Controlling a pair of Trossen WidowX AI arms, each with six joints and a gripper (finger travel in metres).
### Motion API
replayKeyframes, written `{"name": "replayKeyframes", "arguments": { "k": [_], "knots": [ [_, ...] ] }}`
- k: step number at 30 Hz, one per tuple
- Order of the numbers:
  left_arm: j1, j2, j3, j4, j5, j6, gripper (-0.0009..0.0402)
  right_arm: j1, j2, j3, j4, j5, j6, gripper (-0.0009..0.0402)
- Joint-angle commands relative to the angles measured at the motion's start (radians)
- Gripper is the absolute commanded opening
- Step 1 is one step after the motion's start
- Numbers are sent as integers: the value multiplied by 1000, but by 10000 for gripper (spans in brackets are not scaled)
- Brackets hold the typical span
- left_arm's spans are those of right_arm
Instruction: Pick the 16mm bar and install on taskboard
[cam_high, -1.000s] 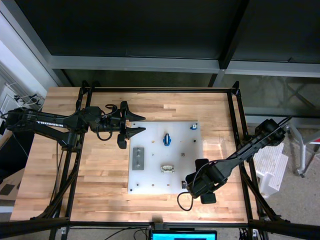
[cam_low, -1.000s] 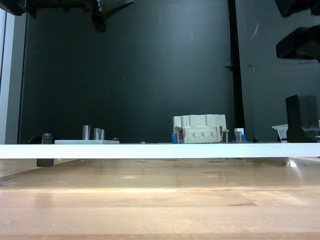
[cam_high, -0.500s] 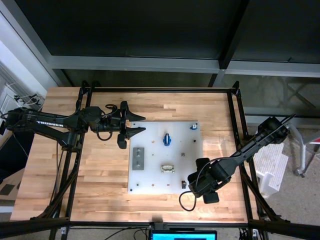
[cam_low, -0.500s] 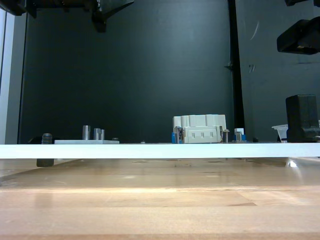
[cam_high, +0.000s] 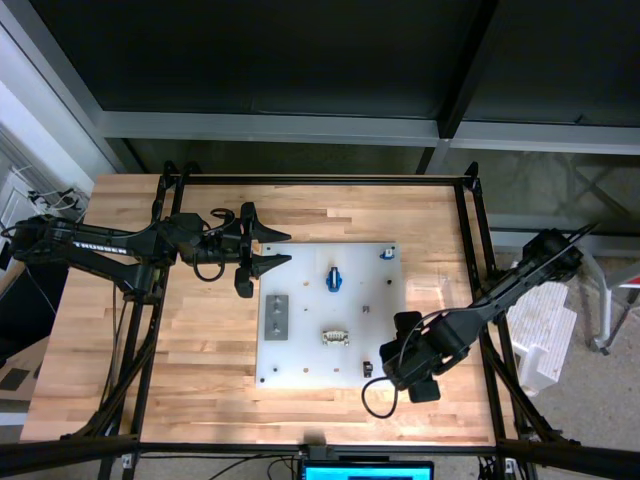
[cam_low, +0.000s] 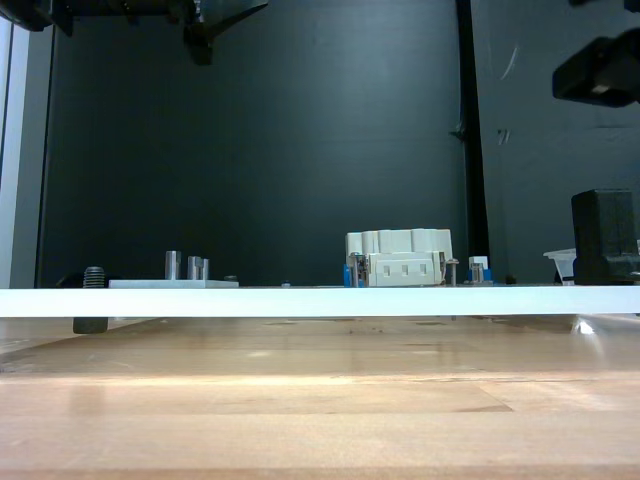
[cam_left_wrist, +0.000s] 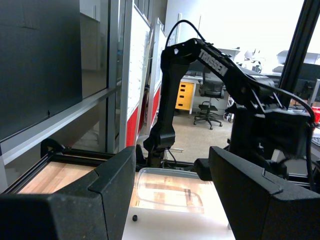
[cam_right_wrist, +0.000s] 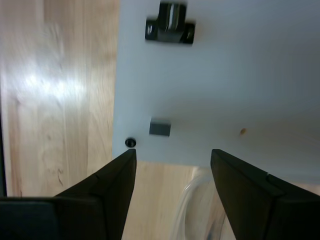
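The right claw, its fingers spread wide and holding nothing, hovers over the lower right edge of the white task board, near a small black bracket. The left claw, likewise spread and empty, hangs at the board's upper left corner, above the wooden surface. Where the 16mm bar lies cannot be told.
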Motion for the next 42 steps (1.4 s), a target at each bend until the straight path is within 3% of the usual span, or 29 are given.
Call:
{"name": "replayKeyframes", "arguments": {
  "k": [1,4,7,17,20,24,28,33,42],
  "knots": [
    [0,0,0,0,0,0,200,-35,-67,-47,78,11,-12,172],
    [0,0,0,0,0,0,200,-58,-139,-91,140,91,-43,146],
    [0,0,0,0,0,0,200,-92,-218,-131,190,133,-71,119],
    [0,0,0,0,0,0,200,-271,-397,-194,383,132,-301,39],
    [0,0,0,0,0,0,200,-329,-428,-195,454,107,-386,15],
    [0,0,0,0,0,0,200,-422,-463,-198,552,24,-460,3],
    [0,0,0,0,0,0,200,-492,-494,-211,642,13,-520,-1],
    [0,0,0,0,0,0,200,-586,-528,-270,818,-127,-533,0],
    [0,0,0,0,0,0,200,-664,-571,-406,1116,-143,-539,0]
  ]
}}
